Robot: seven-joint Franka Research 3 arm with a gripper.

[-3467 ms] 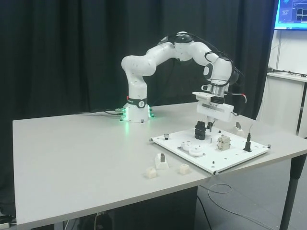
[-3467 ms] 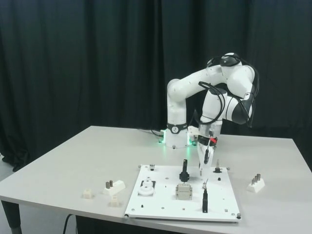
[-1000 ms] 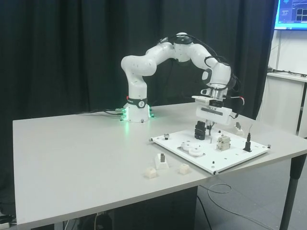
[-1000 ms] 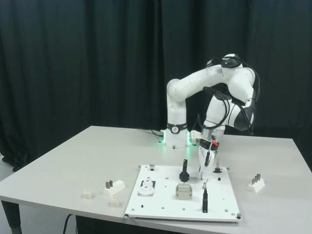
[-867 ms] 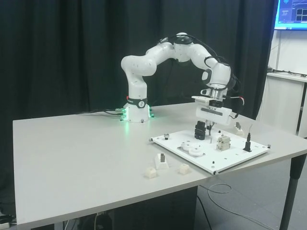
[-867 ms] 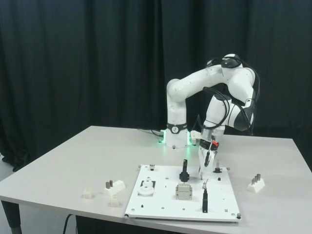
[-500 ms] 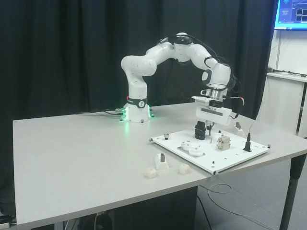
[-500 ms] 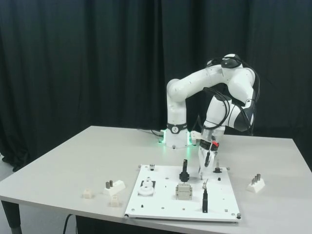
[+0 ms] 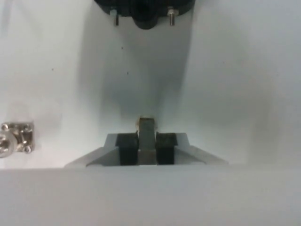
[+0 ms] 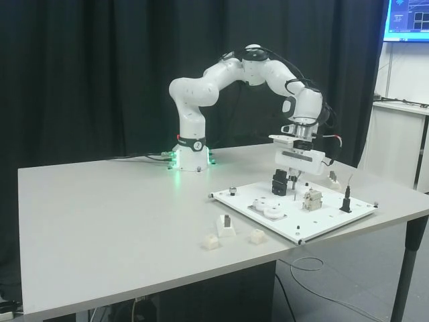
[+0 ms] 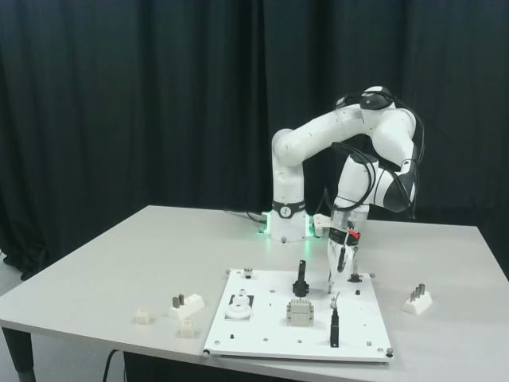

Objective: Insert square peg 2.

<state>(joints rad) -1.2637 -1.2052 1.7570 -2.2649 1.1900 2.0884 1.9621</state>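
1. On the near left of the grey table (image 11: 119,263), three small white blocks sit apart from the board: a cube (image 11: 143,316), a holder (image 11: 184,305) with two short pegs standing in it, and another cube (image 11: 187,329)
2. The white board (image 11: 262,338) lies right of them, carrying a white round part (image 11: 236,308), a black upright fixture (image 11: 300,285), a small grey block (image 11: 298,312) and a black post (image 11: 334,329)
3. The white arm (image 11: 318,135) bends down over the far side of the board
4. Its gripper (image 9: 146,149) is pinching the square peg (image 9: 146,136), held upright, tip just above or at the board surface; contact cannot be told
5. A second white holder (image 11: 417,299) with pegs stands on the table, right of the board
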